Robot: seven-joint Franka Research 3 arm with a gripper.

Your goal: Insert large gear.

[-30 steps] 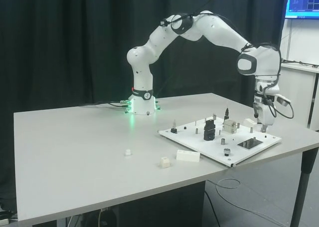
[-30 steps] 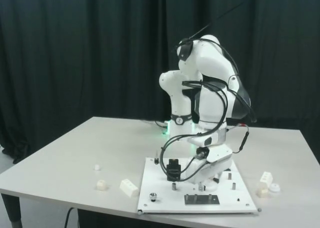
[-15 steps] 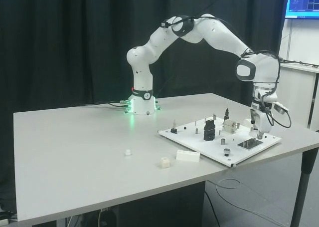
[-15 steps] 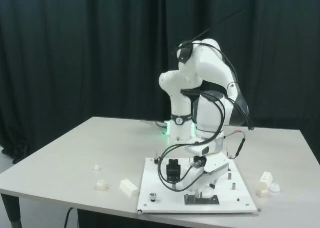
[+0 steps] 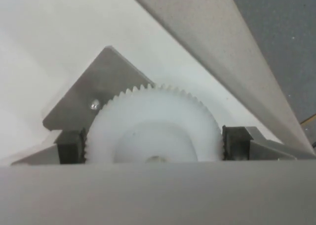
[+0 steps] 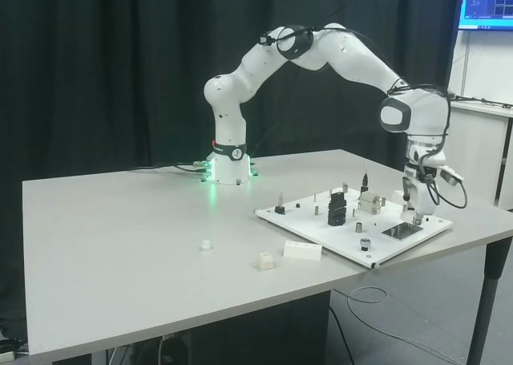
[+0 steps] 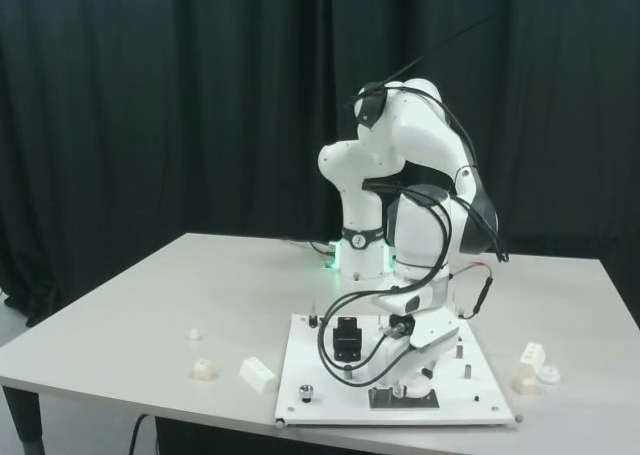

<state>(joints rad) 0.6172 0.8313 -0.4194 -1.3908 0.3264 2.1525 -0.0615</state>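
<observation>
The grey table [image 6: 120, 229] carried a flat white board [image 6: 313, 225] near its right edge, studded with small pegs and black fixtures. The white arm [image 6: 337, 48] reached out and down over the far right corner of that board, with its gripper [image 6: 416, 212] low above a dark grey metal plate [image 6: 402, 232] set into the board.

In the wrist view the jaws were closed on the large gear [image 5: 154, 126], their black pads [image 5: 70, 147] pressing opposite sides of its toothed rim. The gear was white plastic, round, finely toothed, with a raised smooth hub; it hung directly over the matt metal plate [image 5: 94, 94], whose corner and one small screw showed beyond it.

By my judgement the insertion step was in hand: the gear was carried and being lined up. Whether it already touched the plate could not be told. The next move would call for centring the bore over its peg, then a straight, gentle descent before release.
</observation>
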